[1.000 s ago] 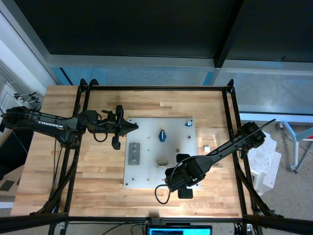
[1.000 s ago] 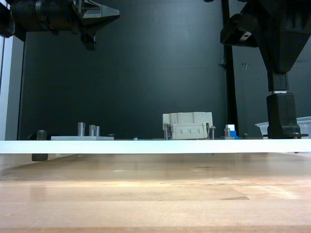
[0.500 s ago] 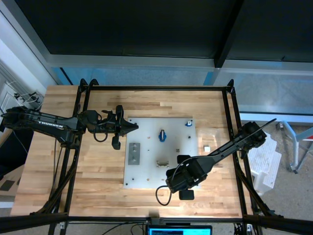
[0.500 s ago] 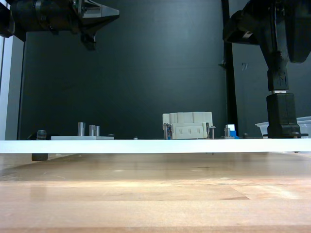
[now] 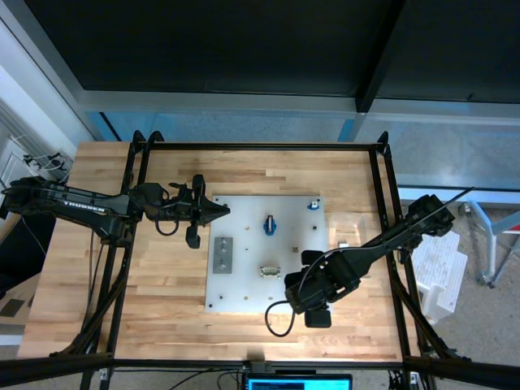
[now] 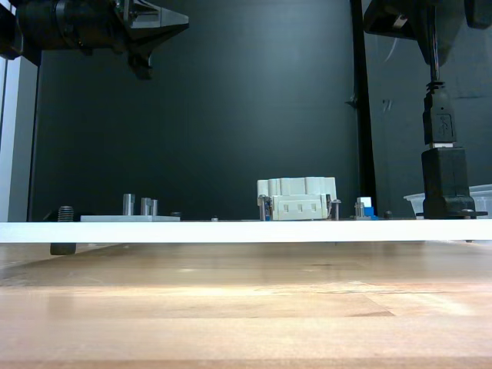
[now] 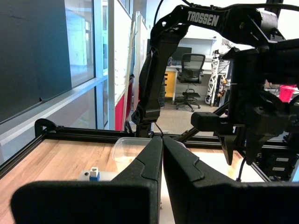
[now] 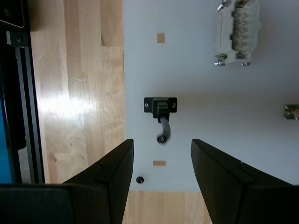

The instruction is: Pick the USB connector and install on taskboard

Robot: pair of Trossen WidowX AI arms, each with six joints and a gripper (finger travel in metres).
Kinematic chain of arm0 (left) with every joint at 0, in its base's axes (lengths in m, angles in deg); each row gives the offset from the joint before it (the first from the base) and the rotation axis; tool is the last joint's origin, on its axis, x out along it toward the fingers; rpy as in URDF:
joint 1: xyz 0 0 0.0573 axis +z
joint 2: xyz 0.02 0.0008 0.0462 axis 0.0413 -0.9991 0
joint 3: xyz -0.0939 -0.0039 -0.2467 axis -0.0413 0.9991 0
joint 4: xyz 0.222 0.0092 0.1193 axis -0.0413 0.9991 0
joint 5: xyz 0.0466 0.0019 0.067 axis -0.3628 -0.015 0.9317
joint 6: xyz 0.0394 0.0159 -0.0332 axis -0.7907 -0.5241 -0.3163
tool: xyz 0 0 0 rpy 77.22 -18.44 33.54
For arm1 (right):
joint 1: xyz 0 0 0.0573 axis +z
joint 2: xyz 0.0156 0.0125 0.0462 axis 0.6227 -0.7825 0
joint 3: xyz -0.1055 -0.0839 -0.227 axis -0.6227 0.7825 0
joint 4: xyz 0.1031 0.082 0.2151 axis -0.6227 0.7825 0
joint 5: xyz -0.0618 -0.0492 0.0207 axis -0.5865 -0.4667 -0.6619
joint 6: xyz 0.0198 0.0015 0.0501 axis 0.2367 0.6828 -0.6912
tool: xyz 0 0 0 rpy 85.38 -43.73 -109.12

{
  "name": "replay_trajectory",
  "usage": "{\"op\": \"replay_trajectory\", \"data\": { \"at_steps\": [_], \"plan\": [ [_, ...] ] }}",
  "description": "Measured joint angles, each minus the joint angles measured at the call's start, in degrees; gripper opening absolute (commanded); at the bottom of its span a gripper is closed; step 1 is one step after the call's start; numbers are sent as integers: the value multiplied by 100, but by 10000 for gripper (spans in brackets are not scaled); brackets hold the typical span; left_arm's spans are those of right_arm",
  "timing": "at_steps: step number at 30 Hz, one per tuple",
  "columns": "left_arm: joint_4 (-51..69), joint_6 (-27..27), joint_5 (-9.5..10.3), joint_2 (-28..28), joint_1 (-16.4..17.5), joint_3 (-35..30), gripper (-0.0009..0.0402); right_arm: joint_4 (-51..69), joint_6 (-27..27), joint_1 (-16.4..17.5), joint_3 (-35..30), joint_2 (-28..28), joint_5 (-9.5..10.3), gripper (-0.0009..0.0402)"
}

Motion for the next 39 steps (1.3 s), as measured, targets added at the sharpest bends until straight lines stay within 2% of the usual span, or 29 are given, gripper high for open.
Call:
{"op": "replay_trajectory", "data": {
  "at_steps": [20,27,31,33,39],
  "plan": [
    [0,2,-2,0,0,0,0,0,-26,24,-4,153,-9,169],
    [2,0,0,0,0,0,0,-48,-22,13,588,726,-17,169],
    [2,2,0,0,0,0,0,-350,52,-50,1067,1169,-258,163],
    [2,2,-2,0,0,0,0,-538,127,-122,1298,1397,-317,151],
    [2,2,0,0,0,0,0,-1027,472,-431,1928,2059,-319,90]
  ]
}}
